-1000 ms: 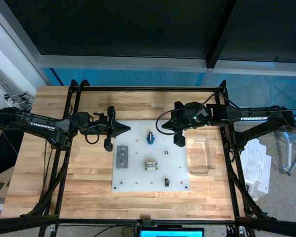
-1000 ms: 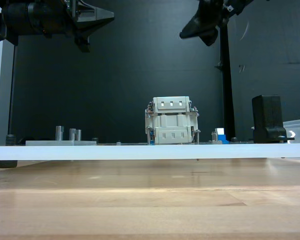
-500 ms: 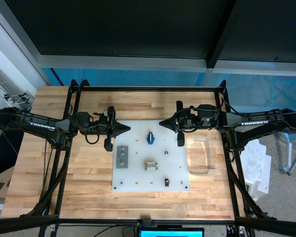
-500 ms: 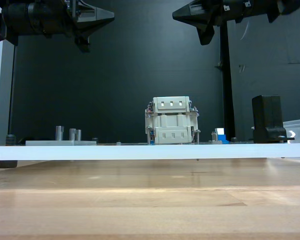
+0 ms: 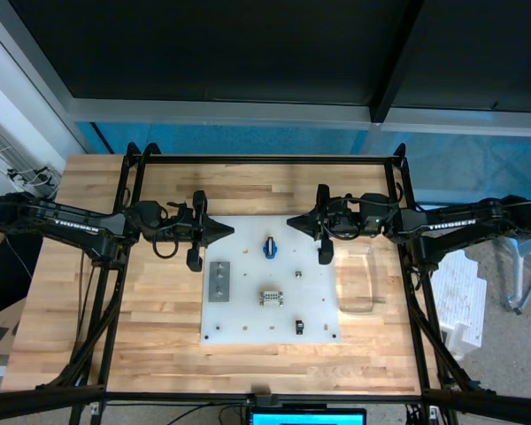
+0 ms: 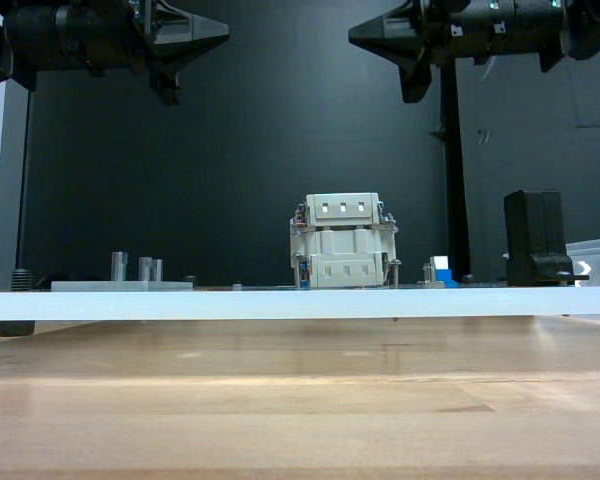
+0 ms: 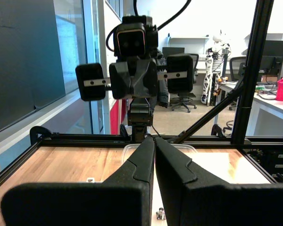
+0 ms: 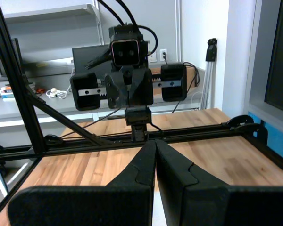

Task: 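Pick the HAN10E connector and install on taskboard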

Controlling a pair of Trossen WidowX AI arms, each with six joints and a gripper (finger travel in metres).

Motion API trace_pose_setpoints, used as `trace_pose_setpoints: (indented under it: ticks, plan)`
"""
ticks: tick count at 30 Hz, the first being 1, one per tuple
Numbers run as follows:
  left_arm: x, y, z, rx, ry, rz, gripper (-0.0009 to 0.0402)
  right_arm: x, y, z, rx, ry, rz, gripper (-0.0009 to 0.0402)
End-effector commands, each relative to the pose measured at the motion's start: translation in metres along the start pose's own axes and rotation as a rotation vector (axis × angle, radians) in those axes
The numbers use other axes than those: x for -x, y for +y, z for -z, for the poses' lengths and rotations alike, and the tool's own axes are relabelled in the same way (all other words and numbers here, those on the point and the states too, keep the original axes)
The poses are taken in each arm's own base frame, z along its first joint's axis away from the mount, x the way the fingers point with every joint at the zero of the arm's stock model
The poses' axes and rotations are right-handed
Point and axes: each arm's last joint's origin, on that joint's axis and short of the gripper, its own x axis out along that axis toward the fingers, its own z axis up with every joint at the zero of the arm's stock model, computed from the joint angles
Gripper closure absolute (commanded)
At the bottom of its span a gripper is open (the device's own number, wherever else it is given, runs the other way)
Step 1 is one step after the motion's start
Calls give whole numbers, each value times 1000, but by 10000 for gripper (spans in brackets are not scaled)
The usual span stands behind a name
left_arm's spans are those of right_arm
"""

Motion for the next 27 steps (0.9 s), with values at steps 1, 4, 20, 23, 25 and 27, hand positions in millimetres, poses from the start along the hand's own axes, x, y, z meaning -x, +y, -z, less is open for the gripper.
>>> trace_pose_setpoints:
  ticks: [1,4,20,23,25,27]
  plan:
    - [0,0,0,0,0,0,392,0,0,2,-8,6,-1,393]
    - [0,0,0,0,0,0,392,0,0,2,-8,6,-2,393]
    - [0,0,0,0,0,0,392,1,0,4,-8,10,-11,393]
    - [0,0,0,0,0,0,392,2,0,4,-7,9,-11,393]
    - [0,0,0,0,0,0,392,2,0,4,-8,9,-11,393]
    - [0,0,0,0,0,0,392,2,0,4,-8,9,-11,393]
